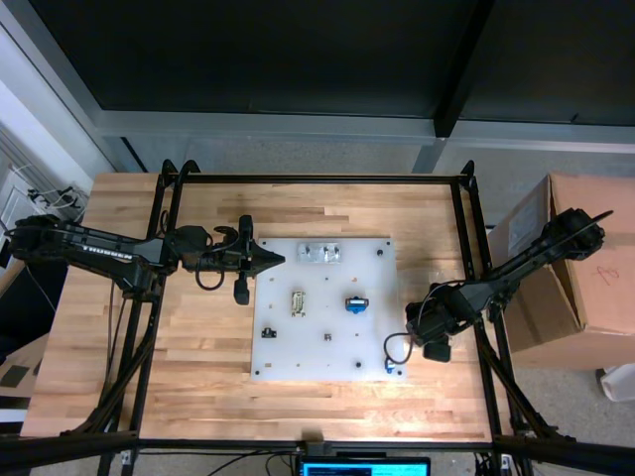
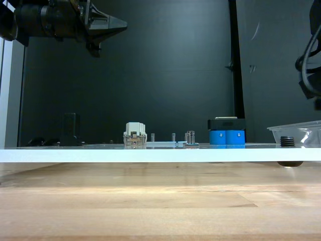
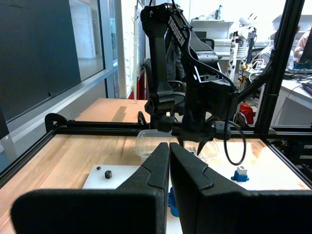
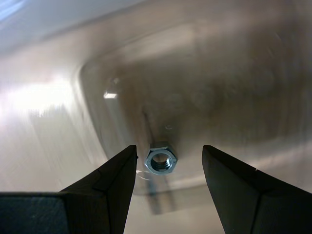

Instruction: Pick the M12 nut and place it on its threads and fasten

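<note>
Right hand [image 4: 169, 148] straddles wrist-seen nut [image 4: 160, 161]; left hand [image 2: 122, 22] aloft.

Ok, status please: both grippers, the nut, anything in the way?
Left gripper shut, high over board's left edge. Right gripper open, above clear tray. M12 nut lying free in tray, between open fingers. Stud bare.

Your counter [image 1: 198, 397] has a cardboard box [image 1: 571, 268] off its right edge. On the white board [image 1: 308, 362], a blue block [image 1: 356, 304] stands right of a white connector [image 1: 297, 302]. A lit screen [image 1: 364, 466] sits at the near edge.
</note>
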### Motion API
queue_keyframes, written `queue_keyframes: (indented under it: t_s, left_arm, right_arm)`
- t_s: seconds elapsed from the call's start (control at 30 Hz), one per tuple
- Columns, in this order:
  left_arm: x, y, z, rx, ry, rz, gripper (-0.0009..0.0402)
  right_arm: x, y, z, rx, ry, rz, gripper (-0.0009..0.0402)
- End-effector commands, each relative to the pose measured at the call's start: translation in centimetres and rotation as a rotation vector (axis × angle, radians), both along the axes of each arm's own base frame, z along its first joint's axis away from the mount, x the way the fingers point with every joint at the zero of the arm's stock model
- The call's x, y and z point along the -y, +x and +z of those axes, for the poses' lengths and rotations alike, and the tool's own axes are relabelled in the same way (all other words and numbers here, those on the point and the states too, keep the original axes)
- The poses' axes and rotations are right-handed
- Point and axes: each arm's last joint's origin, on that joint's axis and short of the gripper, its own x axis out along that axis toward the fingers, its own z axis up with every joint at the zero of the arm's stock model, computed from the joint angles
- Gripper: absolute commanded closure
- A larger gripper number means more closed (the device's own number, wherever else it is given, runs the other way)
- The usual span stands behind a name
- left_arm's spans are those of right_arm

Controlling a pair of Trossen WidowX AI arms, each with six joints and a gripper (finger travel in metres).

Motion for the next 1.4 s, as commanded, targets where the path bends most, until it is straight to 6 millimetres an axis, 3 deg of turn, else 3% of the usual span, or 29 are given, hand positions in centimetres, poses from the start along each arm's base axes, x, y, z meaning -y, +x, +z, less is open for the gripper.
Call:
queue_keyframes:
  t_s: [0.03,0.3,0.77,1.2,1.4]
  left_arm:
    - [0.0,0.0,0.0,0.001,0.000,0.000,0.0393]
    - [0.0,0.0,0.0,0.001,0.000,0.000,0.0393]
    - [0.0,0.0,0.0,0.001,0.000,0.000,0.0393]
    - [0.0,0.0,0.0,0.001,0.000,0.000,0.0393]
    - [0.0,0.0,0.0,0.001,0.000,0.000,0.0393]
  right_arm:
    - [0.0,0.0,0.0,-0.008,0.014,-0.124,0.0208]
    - [-0.1,-0.2,-0.3,-0.034,0.051,-0.286,0.0208]
    - [0.2,-0.7,-1.5,-0.026,0.052,-0.316,0.0214]
    - [0.1,-0.5,-1.4,-0.013,0.070,-0.303,0.0333]
    - [-0.1,-0.2,-0.4,-0.009,0.076,-0.229,0.0374]
